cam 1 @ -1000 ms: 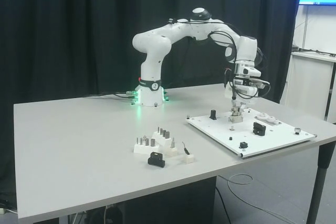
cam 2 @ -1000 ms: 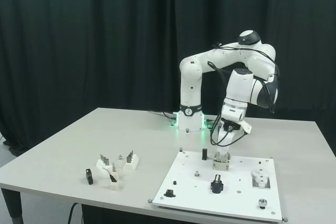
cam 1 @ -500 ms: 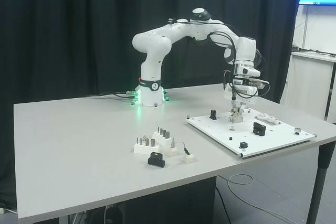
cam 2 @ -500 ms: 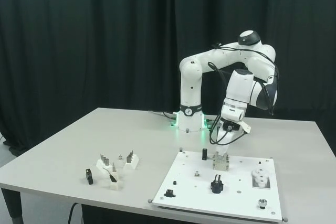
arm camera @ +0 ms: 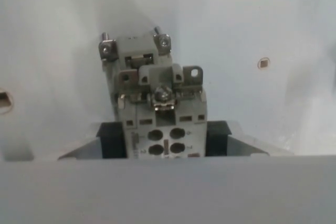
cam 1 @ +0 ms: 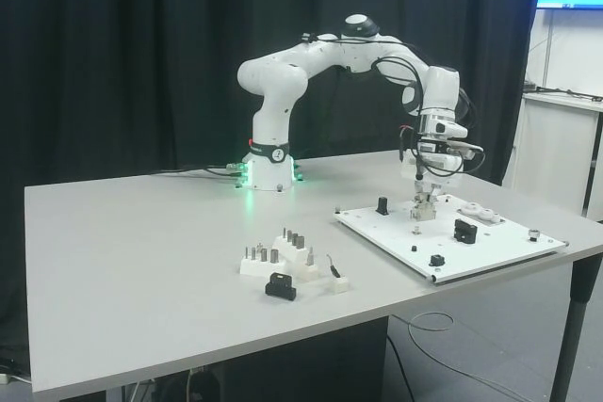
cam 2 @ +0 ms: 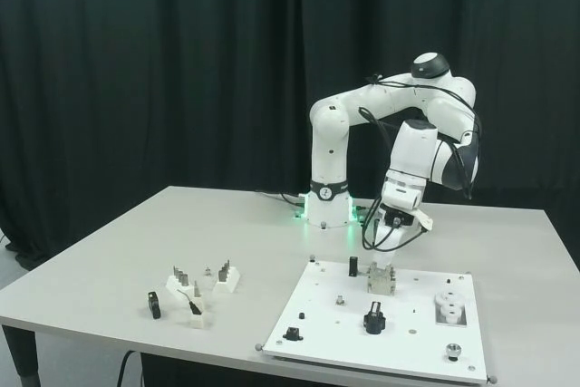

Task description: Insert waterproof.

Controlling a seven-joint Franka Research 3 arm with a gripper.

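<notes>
Here gripper [cam 2: 388,253] hangs above connector [arm camera: 157,116] on board [cam 2: 408,342]; grip state unclear, likely hidden.

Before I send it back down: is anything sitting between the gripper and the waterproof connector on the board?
Nothing visible. The gripper hangs directly above the waterproof connector on the white board, with only open air between them. The nearest other part, a small black post, stands off to one side.
</notes>
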